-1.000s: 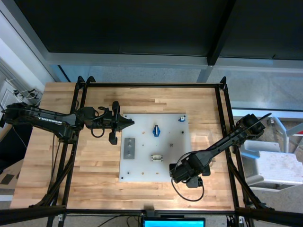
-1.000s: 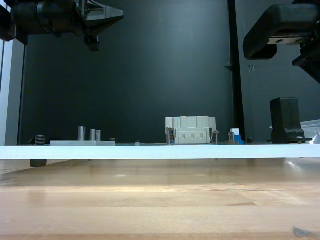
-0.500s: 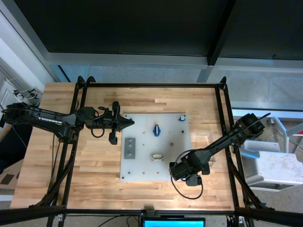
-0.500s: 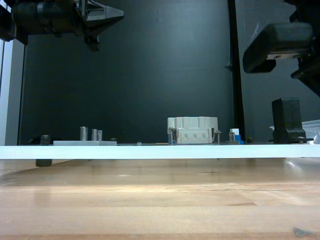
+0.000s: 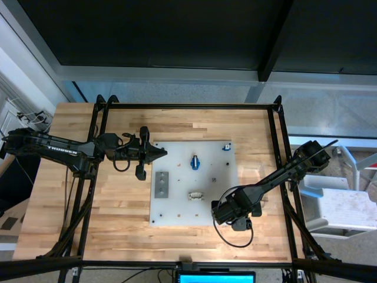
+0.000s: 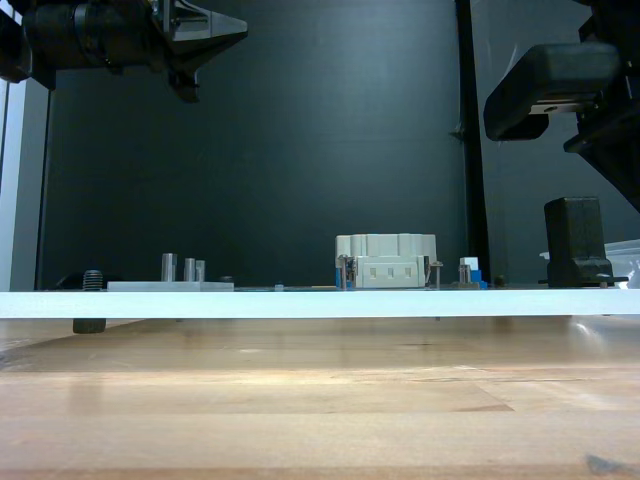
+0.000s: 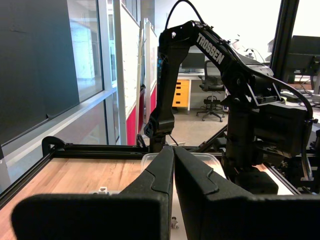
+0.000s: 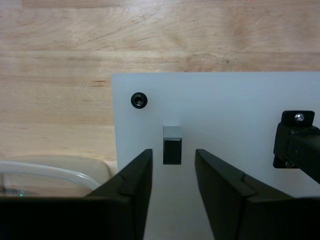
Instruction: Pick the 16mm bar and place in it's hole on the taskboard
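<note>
The bar (image 8: 172,145), a short square piece with a grey top face, stands upright on the white taskboard (image 8: 225,100) near a corner screw (image 8: 139,100). How deep it sits I cannot tell. My right gripper (image 8: 172,152) points down over it, open, with one finger (image 8: 131,185) on each side and a gap to the bar on both. In the high view the right gripper (image 5: 227,211) hangs over the board's (image 5: 177,206) near right part and hides the bar. My left gripper (image 5: 159,153) hovers above the board's far left edge, shut and holding nothing, its fingers (image 7: 160,170) pressed together.
On the board are a grey block with pegs (image 5: 160,184), a white connector (image 5: 195,196) and a blue part (image 5: 195,162). A black block (image 6: 575,240) stands at the board's right end. A clear plastic bin (image 8: 45,170) lies on the wood beside the board.
The right gripper has moved slightly away from the near edge and to the left. In the low view the board and its parts have shifted a little to the right. The left arm has stayed still.
</note>
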{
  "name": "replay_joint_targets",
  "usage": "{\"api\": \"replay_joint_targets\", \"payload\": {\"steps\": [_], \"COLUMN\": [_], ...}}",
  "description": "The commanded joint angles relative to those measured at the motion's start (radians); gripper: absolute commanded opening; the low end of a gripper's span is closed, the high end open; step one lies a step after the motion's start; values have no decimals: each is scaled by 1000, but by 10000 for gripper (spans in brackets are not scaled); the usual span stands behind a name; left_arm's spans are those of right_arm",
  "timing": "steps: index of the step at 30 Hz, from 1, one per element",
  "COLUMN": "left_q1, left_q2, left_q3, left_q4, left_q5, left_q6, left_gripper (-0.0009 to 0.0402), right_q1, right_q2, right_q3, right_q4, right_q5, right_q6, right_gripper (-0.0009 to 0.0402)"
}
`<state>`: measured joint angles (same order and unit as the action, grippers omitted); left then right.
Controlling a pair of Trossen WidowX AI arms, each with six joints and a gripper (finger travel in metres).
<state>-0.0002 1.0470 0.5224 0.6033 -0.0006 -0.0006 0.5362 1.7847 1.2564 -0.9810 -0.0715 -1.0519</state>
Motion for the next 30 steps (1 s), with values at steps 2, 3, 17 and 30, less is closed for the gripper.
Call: {"api": "replay_joint_targets", "payload": {"steps": [2,3,17,30], "left_q1": [0,0,0,0], "left_q2": [0,0,0,0], "left_q3": [0,0,0,0], "left_q4": [0,0,0,0], "left_q5": [0,0,0,0], "left_q6": [0,0,0,0], "left_gripper": [0,0,0,0], "right_q1": [0,0,1,3], "right_q2": [-13,-18,-124,-173], "right_q3": [3,3,3,3], "right_q4": [-3,-6,-72,-72], "right_q5": [2,2,97,96], "right_q6": [0,0,60,77], "right_gripper": [164,168,178,178]}}
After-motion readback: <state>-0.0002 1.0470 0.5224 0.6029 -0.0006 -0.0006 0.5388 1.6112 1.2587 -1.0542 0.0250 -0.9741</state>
